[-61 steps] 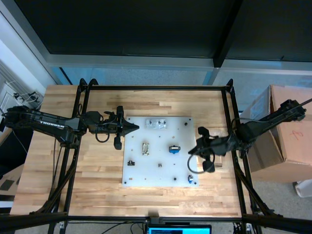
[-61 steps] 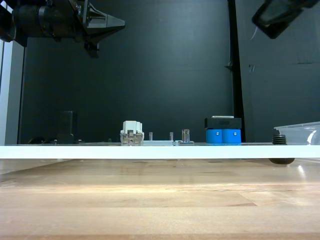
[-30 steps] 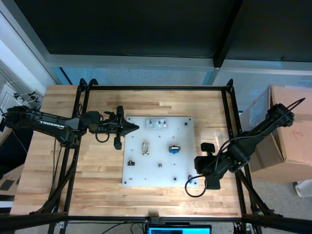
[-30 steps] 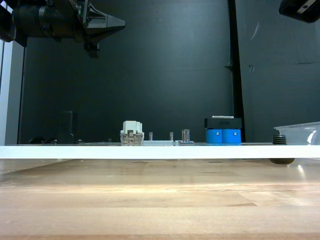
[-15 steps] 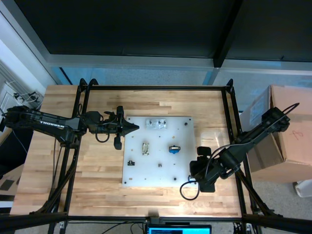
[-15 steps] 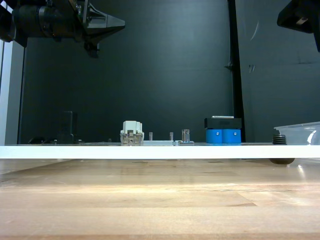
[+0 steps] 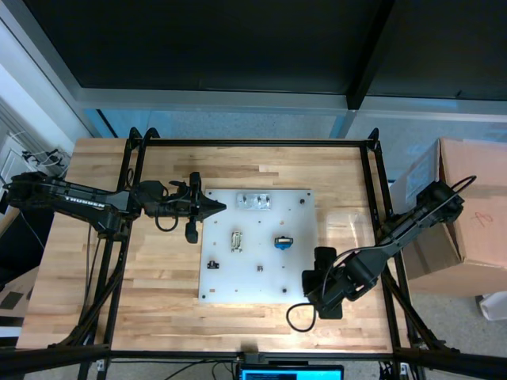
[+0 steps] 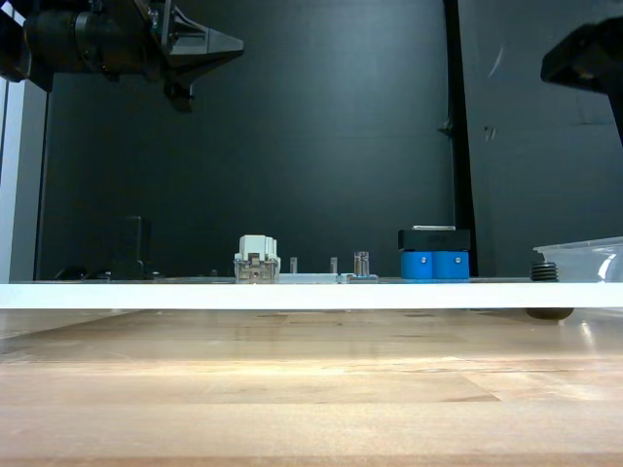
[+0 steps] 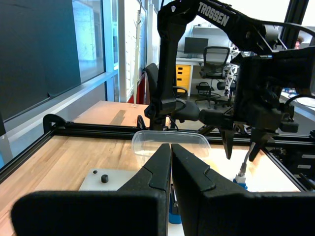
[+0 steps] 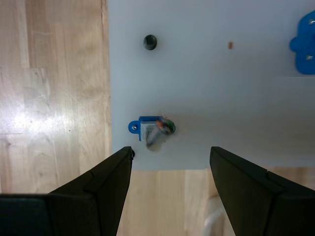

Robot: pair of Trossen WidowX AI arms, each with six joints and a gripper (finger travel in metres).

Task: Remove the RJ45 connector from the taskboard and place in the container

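The RJ45 connector sits upright in its blue seat near the near right corner of the white taskboard; how deep it sits I cannot tell. My right gripper hangs above it, open, one finger to either side and apart from it. From the left wrist view the same connector shows just below the right gripper. My left gripper is shut on nothing, held high at the board's left edge. The clear plastic container stands to the right of the board.
On the board are a blue block, a grey-white connector and a clear part at the far edge. A black frame surrounds the table. A cardboard box stands beyond the right edge.
My right arm has swung from beside the container toward the board's near right corner and come lower. Its jaws have gone from shut to open. The left arm has not moved.
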